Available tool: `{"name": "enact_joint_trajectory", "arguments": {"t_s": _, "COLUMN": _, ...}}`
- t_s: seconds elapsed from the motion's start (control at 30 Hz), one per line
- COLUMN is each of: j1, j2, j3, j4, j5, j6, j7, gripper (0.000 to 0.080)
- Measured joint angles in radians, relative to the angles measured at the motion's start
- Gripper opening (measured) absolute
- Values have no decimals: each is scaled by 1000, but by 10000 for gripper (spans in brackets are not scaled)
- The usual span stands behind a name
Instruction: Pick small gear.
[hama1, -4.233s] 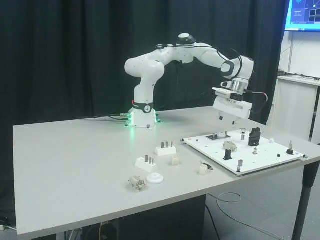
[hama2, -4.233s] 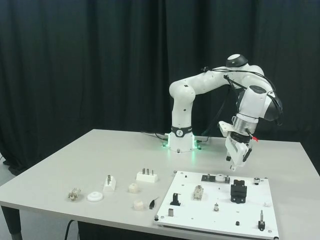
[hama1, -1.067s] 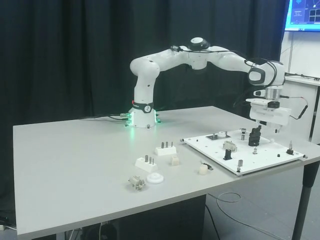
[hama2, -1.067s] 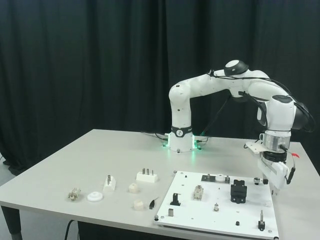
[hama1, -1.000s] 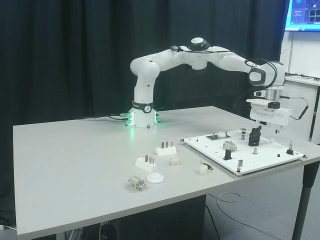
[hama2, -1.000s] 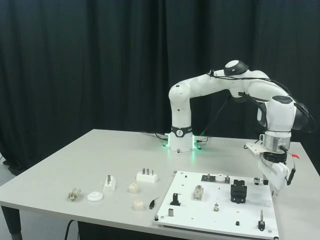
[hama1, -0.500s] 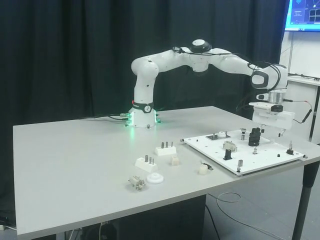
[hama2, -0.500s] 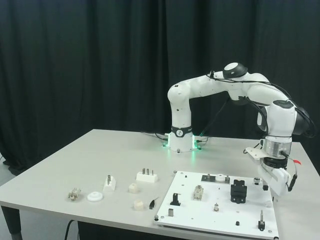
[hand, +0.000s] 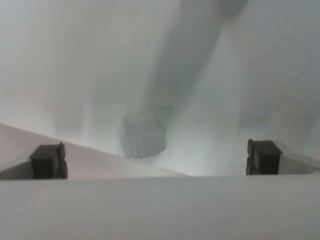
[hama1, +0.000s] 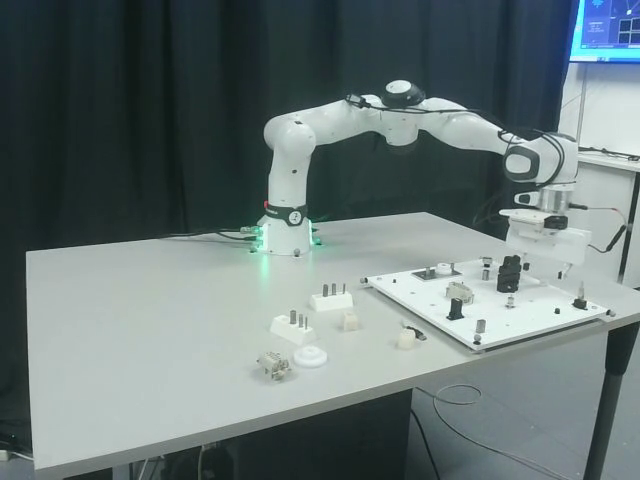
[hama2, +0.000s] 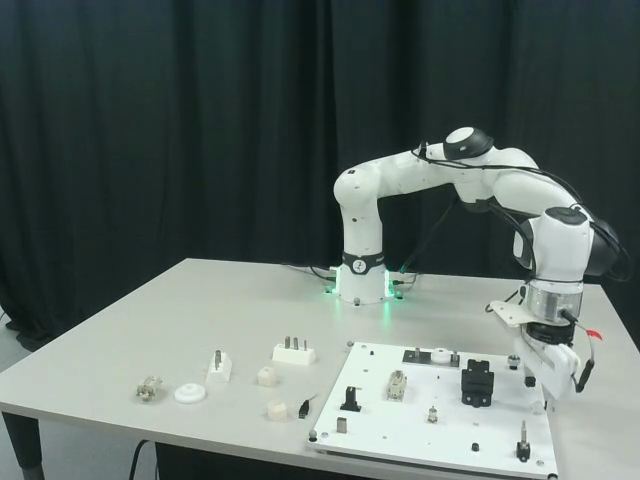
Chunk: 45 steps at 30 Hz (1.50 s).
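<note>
The arm is stretched out from its base (hama2: 362, 285) to the far right corner of the white board (hama2: 420, 425), with the gripper (hama2: 553, 385) pointing down, low over the board's right edge. In the wrist view the two black fingertips (hand: 48, 161) stand wide apart — nothing sits between them, and the gripper (hand: 155, 161) holds nothing. The small gear (hand: 143, 135) appears in that view as a pale toothed disc lying on the board, under the gap between the fingertips and nearer one of them than the other. In the second room view a small round part at the board's far right edge, just beside the gripper, may be that gear — it is too small to confirm.

Also on the board: a black block (hama2: 476, 383) left of the gripper. On the grey table (hama1: 140, 310), well apart from the gripper, lies a larger white gear (hama1: 312, 357) near the front edge, just beside a small metal connector (hama1: 272, 366).
</note>
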Motion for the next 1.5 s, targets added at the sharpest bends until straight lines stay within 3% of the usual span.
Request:
{"name": "enact_joint_trajectory", "arguments": {"t_s": 0.73, "j1": -22, "j2": 1, "j3": 33, "j4": 11, "j5": -13, "j6": 21, "j7": 0, "gripper": 800}}
{"name": "enact_joint_trajectory", "arguments": {"t_s": 1.33, "j1": -28, "j2": 3, "j3": 68, "j4": 18, "j5": -74, "j6": 78, "j7": -2, "gripper": 800}}
{"name": "enact_joint_trajectory", "arguments": {"t_s": 1.4, "j1": -29, "j2": 3, "j3": 70, "j4": 21, "j5": -78, "j6": 78, "j7": -2, "gripper": 475}}
{"name": "enact_joint_trajectory", "arguments": {"t_s": 1.5, "j1": -31, "j2": 3, "j3": 71, "j4": 25, "j5": -79, "j6": 78, "j7": -2, "gripper": 475}}
